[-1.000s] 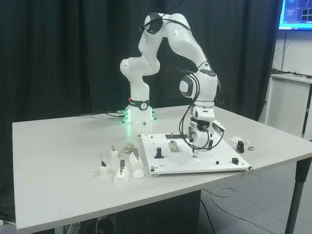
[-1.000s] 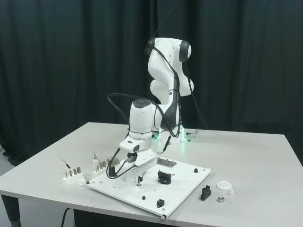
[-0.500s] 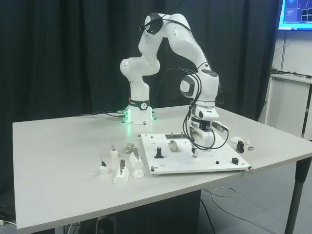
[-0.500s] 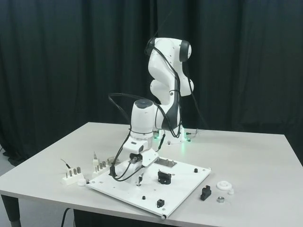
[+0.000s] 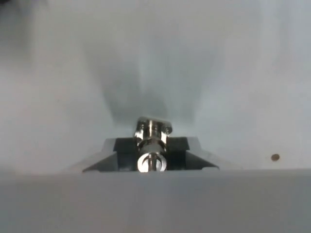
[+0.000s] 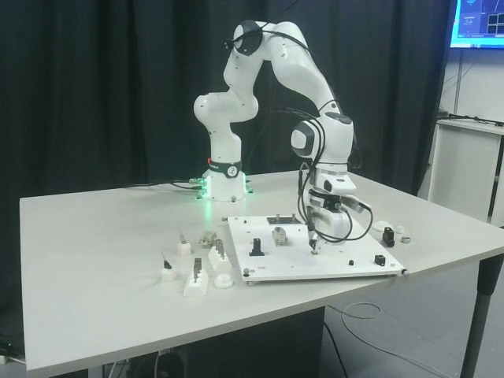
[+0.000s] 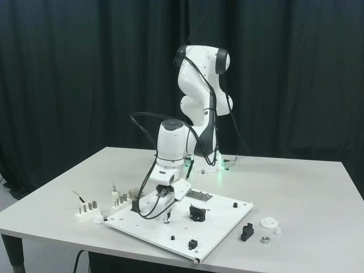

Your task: Insert BNC.

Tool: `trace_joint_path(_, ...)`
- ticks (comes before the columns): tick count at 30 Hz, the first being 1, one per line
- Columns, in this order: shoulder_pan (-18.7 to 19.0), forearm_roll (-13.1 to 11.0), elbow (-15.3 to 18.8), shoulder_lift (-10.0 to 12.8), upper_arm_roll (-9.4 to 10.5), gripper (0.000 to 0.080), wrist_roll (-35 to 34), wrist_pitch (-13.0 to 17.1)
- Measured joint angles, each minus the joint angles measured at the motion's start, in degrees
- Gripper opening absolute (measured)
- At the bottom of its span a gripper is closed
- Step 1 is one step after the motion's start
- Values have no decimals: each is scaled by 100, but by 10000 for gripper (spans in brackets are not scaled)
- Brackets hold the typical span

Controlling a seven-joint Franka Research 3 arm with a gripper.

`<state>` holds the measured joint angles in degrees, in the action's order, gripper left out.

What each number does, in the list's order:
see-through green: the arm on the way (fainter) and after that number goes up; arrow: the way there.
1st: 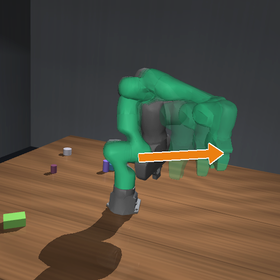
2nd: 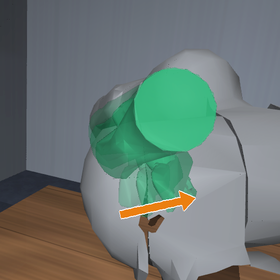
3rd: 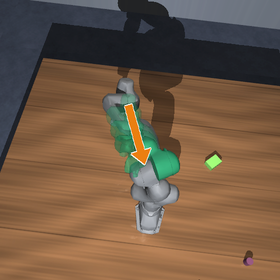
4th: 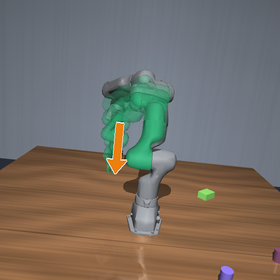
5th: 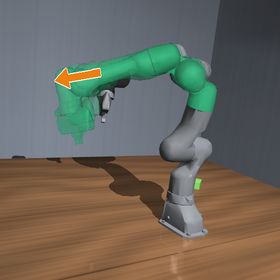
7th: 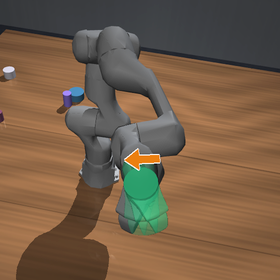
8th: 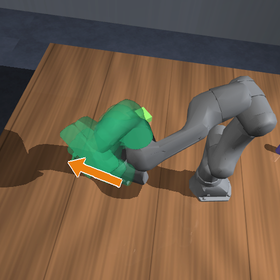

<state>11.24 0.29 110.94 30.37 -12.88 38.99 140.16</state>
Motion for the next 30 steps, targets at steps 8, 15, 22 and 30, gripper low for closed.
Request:
trace_joint_path(8,-1,0,-1,0,0,121,548,0)
trace_joint_path(15,-1,0,-2,0,1,121,915,0)
trace_joint_path(22,-1,0,-2,0,2,121,1225,4)
trace_joint_path(30,-3,0,-1,0,2,121,1278,6)
